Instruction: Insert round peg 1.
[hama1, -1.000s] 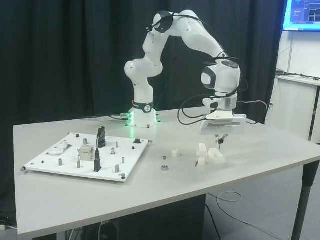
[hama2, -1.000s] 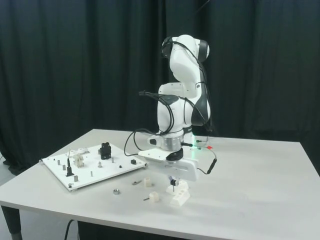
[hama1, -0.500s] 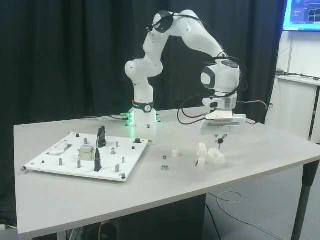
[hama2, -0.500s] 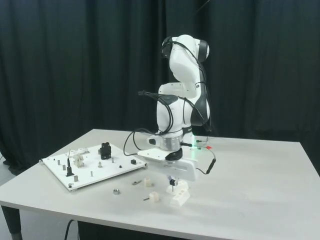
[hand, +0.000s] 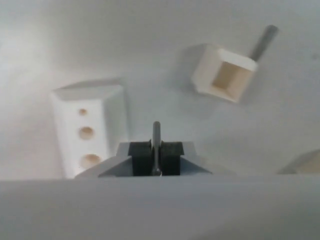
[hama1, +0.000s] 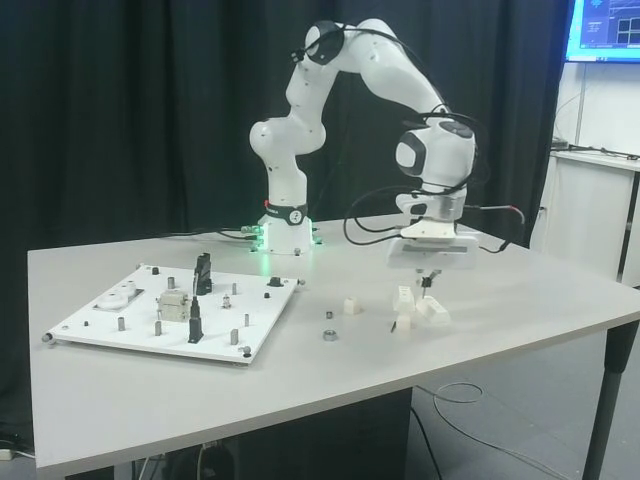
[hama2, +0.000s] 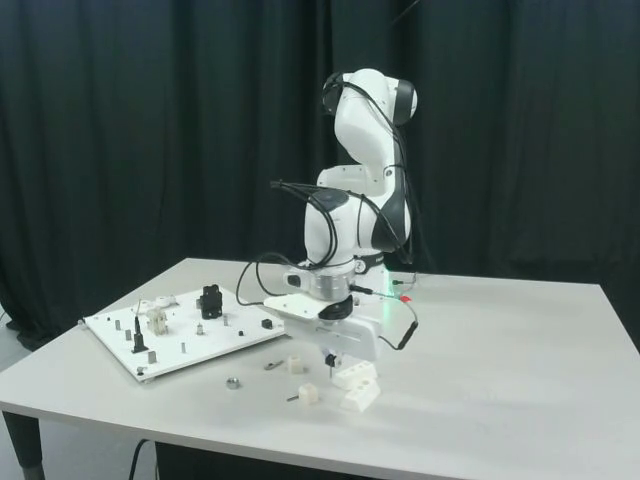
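Grey tabletop fills the wrist view, and low in it the gripper (hand: 156, 157) is clenched on round peg 1 (hand: 156, 142), a thin grey pin standing out past the black pads (hand: 141, 157). Just beside the peg lies a white block with three holes (hand: 89, 131); farther off sits a hollow white cube (hand: 223, 73) with a second grey pin (hand: 263, 41) poking from behind it. The held peg looks stiff, light and smooth, probably metal, so it should not bend but could slip or tilt between flat pads. The hold is on one end, which leaves the free tip clear for a hole; that seems the right place, provided the pin stays parallel to the fingers.

Black curtains back the first room view. The gripper (hama1: 427, 280) hangs low over the white block with three holes (hama1: 432, 310), with the peg too small to make out. A white assembly board (hama1: 100, 330) lies well away from the block, across the table. Compared with a second ago, the wrist has swung off the far side of the block toward the board and turned a little.

Curtains again close off the second room view. The gripper (hama2: 329, 358) is just above the block (hama2: 357, 385), on its board side, having shifted that way from its earlier place over the block's far end.
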